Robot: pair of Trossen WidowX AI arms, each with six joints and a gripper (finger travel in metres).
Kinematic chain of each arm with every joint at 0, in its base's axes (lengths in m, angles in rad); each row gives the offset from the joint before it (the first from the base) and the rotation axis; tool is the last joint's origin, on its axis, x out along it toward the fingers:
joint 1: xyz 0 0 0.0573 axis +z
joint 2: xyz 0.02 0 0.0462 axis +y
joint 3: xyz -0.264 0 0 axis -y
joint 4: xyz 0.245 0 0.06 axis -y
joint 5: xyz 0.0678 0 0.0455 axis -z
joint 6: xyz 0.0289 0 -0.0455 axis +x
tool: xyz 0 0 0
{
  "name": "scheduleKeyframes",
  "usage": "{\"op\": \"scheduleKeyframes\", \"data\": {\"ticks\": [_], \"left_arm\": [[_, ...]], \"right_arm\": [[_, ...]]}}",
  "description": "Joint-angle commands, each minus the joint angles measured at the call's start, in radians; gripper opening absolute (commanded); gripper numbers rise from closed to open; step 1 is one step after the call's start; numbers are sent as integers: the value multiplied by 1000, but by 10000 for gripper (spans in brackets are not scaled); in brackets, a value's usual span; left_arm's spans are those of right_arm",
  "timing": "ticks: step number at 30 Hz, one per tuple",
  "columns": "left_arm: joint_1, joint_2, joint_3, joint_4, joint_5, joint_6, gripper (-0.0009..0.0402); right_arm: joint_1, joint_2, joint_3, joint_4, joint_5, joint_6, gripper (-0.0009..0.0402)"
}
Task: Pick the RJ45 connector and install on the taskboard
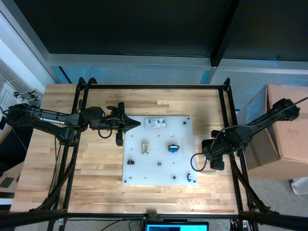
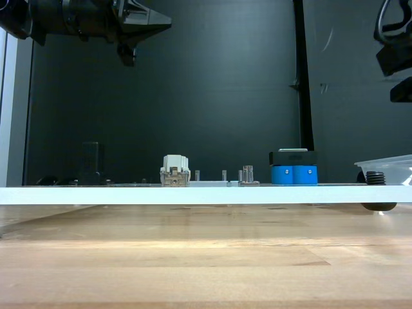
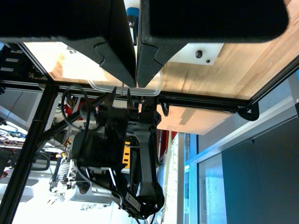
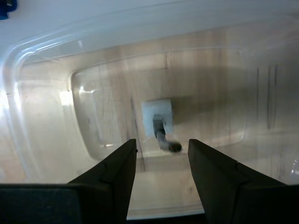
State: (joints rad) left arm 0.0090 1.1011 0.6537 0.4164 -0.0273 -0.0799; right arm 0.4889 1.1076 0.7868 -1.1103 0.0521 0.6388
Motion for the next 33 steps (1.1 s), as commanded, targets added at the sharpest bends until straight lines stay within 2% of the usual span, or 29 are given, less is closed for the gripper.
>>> {"op": "scheduleKeyframes", "data": {"ticks": [1,7,12,23,33], "left_arm": [[0,0,0,0,0,0,1],[0,0,0,0,0,0,1],[0,0,0,0,0,0,1],[0,0,0,0,0,0,1],[0,0,0,0,0,0,1]], "right_arm": [[5,-53,-19,0,1,0,173],[25,-107,-59,2,18,-2,182],[33,-106,-77,18,34,-14,181],[39,-85,-194,201,34,-30,181],[42,-85,-243,264,34,-30,179]]}}
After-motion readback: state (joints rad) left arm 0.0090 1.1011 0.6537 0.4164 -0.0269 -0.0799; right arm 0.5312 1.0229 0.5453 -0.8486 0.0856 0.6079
